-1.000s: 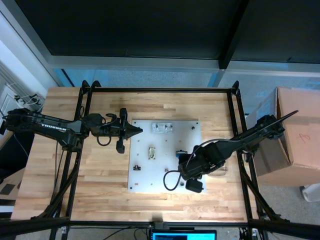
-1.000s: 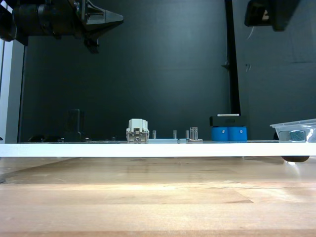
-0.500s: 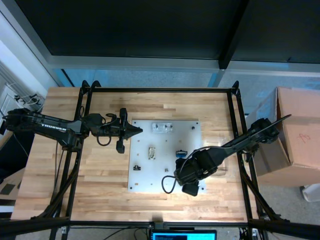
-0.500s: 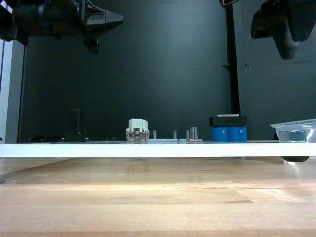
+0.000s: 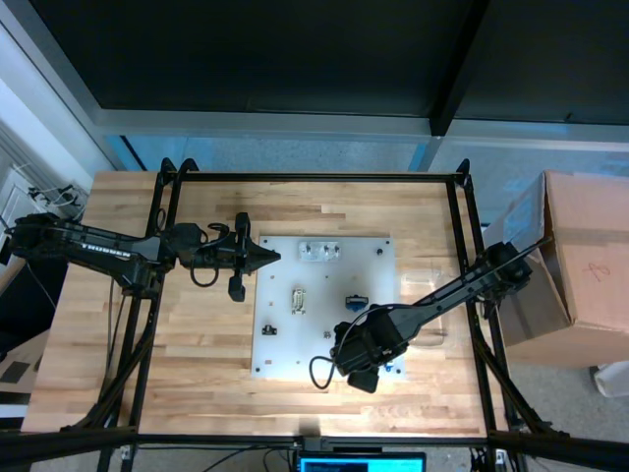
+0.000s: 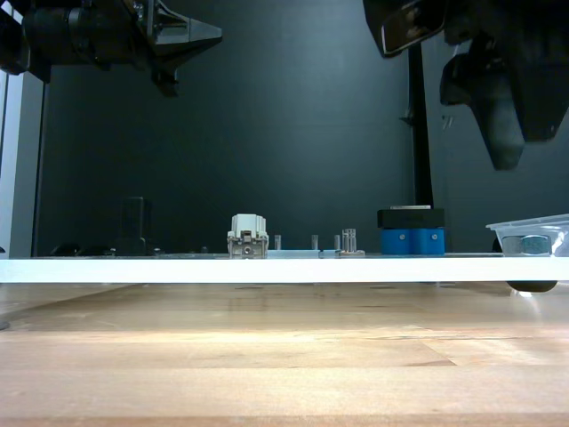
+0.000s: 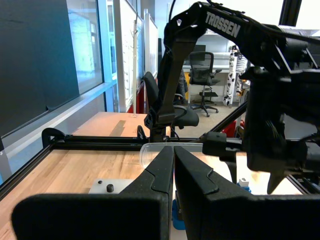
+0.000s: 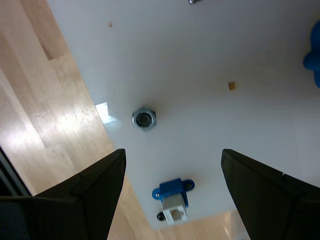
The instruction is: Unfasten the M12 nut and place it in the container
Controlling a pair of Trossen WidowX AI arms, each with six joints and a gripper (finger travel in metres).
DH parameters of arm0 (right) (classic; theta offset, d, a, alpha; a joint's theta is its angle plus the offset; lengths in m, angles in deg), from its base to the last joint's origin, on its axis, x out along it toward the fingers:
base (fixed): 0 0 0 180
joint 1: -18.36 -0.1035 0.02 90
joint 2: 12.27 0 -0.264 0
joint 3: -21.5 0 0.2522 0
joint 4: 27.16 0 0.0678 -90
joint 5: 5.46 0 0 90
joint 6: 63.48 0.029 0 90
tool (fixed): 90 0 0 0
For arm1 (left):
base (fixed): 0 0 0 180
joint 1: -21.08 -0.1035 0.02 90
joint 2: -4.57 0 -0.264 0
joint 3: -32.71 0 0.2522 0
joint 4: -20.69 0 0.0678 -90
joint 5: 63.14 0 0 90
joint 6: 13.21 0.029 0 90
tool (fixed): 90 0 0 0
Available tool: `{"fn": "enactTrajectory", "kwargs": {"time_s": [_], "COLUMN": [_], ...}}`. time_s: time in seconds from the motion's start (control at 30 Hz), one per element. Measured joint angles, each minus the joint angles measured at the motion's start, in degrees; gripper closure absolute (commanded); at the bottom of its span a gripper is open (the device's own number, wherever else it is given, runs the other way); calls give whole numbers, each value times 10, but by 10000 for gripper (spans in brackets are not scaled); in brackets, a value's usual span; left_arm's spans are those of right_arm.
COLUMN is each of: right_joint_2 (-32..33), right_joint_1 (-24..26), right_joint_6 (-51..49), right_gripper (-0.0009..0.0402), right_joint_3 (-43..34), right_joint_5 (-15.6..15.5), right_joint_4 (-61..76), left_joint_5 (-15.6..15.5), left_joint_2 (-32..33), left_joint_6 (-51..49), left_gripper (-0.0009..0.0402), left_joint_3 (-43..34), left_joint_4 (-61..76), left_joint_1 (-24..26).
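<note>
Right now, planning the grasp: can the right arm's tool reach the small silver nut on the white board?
Probably yes: the open right tool hangs above the small silver nut on its stud, nothing between. The shut left tool hovers over the white board's left edge.

left gripper (image 6: 213, 34) hangs high at left pointing right, right gripper (image 6: 504, 158) high at right pointing down near the clear tray (image 6: 511, 229), where the silver nut (image 6: 534, 244) shows, on-stud or in-tray can't tell.
</note>
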Motion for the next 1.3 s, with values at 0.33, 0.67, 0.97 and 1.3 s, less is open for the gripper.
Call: {"fn": "enactTrajectory", "kwargs": {"time_s": [0.33,0.67,0.97,1.3], "right_joint_2": [23,40,40,38], "right_joint_1": [-17,-27,-30,-32], "right_joint_6": [-1,-3,-5,-5], "right_gripper": [126,126,126,199], "right_joint_3": [1,10,52,75], "right_joint_5": [10,10,10,10], "right_joint_4": [-9,-36,-89,-110], "left_joint_5": [0,0,0,0], "left_joint_2": [0,0,0,0], "left_joint_6": [0,0,0,0], "left_gripper": [393,393,393,393], "left_joint_3": [0,0,0,0], "left_joint_4": [0,0,0,0], "left_joint_1": [0,0,0,0]}}
